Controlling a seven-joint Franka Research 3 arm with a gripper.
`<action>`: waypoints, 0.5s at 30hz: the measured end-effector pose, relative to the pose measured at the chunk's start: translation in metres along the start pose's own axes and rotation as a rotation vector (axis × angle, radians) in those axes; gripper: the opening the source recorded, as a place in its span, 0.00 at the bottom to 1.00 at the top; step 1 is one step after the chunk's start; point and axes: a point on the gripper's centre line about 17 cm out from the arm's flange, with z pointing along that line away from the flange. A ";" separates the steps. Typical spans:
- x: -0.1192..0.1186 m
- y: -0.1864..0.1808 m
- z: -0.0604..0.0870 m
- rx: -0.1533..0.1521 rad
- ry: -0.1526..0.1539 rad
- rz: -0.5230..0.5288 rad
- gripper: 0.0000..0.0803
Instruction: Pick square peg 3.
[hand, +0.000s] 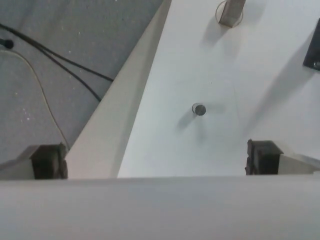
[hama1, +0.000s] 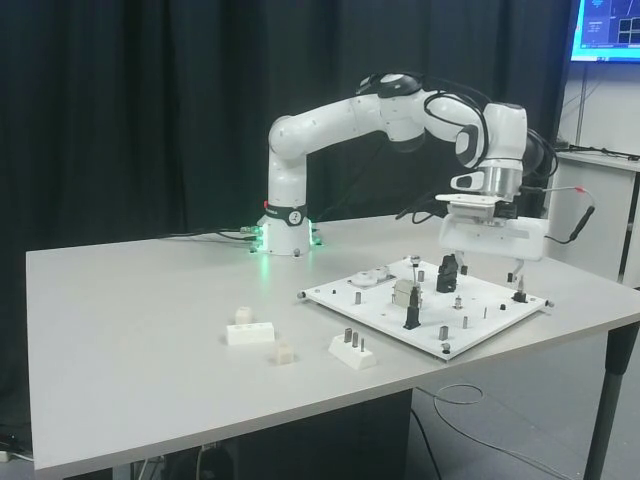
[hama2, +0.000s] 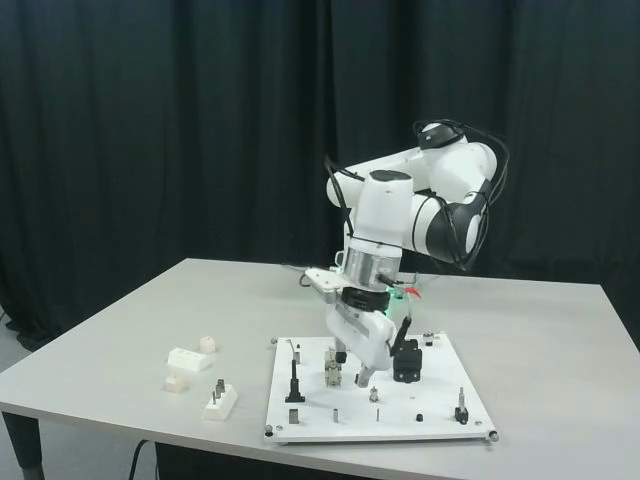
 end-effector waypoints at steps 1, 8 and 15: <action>0.001 0.000 -0.001 0.001 0.000 0.001 1.00; 0.001 -0.002 -0.005 0.011 -0.005 -0.043 1.00; 0.004 -0.005 -0.009 0.029 -0.011 -0.092 1.00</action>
